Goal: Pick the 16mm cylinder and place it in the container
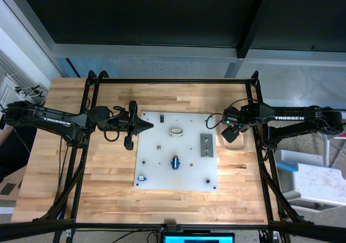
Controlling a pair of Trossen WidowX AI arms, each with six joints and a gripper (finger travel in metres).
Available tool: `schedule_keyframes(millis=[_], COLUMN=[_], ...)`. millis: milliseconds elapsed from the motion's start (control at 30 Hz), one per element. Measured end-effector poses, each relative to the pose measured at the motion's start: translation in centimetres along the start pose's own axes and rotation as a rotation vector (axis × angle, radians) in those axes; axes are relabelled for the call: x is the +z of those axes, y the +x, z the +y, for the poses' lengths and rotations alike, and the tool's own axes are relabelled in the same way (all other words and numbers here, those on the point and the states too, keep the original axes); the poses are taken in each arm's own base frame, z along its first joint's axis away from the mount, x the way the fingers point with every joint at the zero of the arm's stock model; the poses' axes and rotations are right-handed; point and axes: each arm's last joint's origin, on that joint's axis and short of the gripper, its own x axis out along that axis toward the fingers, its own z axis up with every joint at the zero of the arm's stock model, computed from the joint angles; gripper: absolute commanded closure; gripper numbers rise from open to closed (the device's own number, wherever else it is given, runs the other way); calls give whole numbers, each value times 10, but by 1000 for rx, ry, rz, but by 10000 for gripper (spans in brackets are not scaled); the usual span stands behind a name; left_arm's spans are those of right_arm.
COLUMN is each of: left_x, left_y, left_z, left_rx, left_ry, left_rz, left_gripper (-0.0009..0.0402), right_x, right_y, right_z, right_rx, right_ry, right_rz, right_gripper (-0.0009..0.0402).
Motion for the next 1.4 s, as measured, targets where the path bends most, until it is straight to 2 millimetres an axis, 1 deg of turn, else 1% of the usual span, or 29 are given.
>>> schedule_keyframes(millis=[167,367,633,900,1400], left_x=[0,0,0,0,0], left_y=[0,0,0,0,0], left_z=[0,0,0,0,0], left_rx=[0,0,0,0,0], left_ry=[0,0,0,0,0], left_rz=[0,0,0,0,0], left_gripper=[393,393,393,393,393], right_x=[0,3,8,15,15], right_y=[-2,-10,-31,-51,-52], right_z=[1,1,1,2,2], right_rx=[3,8,8,39,42], right_ry=[-3,-6,-9,-1,0], right_rz=[0,2,3,-34,-38], right_gripper=[163,162,161,161,161])
